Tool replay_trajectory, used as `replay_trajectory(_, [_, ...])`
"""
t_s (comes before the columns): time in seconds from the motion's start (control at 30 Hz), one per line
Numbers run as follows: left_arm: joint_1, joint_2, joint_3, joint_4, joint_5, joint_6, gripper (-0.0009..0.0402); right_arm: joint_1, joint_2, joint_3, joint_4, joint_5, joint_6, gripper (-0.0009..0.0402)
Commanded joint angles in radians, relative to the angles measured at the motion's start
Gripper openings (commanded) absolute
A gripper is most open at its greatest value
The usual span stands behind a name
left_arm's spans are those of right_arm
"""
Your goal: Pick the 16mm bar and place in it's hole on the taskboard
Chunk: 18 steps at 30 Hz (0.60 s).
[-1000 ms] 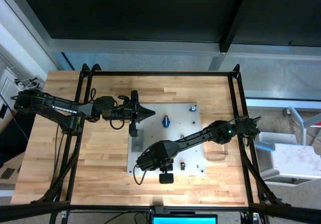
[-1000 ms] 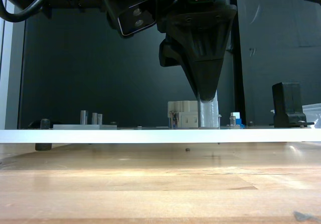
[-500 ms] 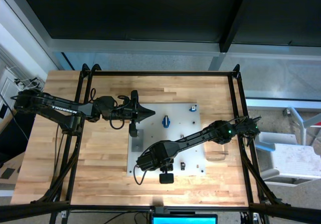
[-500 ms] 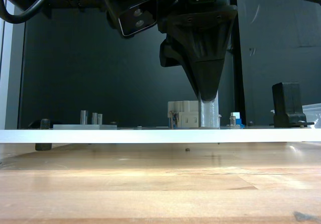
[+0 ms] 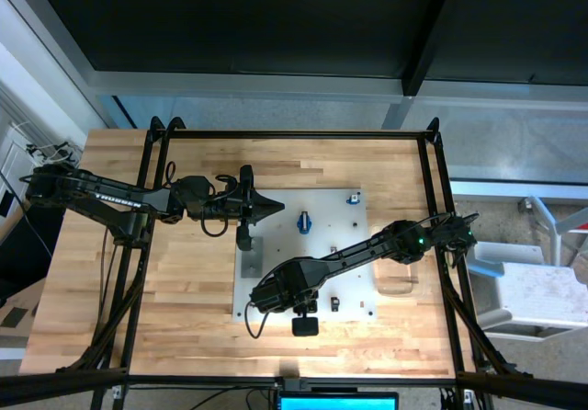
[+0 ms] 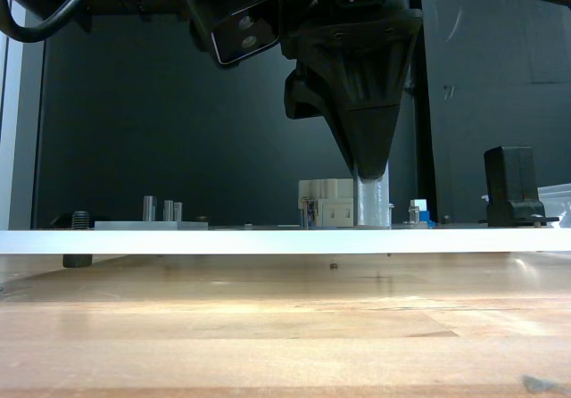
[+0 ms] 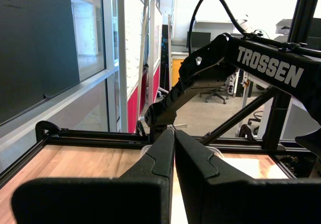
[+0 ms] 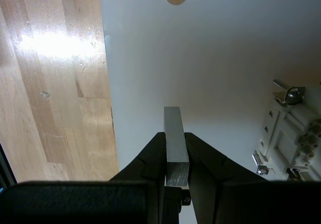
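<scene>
Near the near-left corner of the taskboard [image 8: 225, 58], right tool [image 8: 175, 138] clamps the 16mm bar [image 8: 173, 126] upright, its end at the board, seating unclear: pick done, placing pending; left tool [image 7: 174, 133], pressed together, hangs over the far-left corner.

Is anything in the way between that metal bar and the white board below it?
Nothing visible does. The right end effector holds the 16mm bar upright, its lower end at the bare taskboard; its hole cannot be made out. The left end effector, shut, hangs over the board's far left corner, away from the bar.
</scene>
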Motion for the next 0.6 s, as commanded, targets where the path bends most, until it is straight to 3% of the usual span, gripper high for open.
replay_trajectory(0.03, [0.0,0.0,0.0,0.0,0.0,0.0,0.0,0.0,-0.003,0.0,-0.002,0.0,0.0,0.0004])
replay_trajectory(0.6, [0.0,0.0,0.0,0.0,0.0,0.0,0.0,-0.001,-0.012,0.0,-0.005,-0.002,0.002,0.0004])
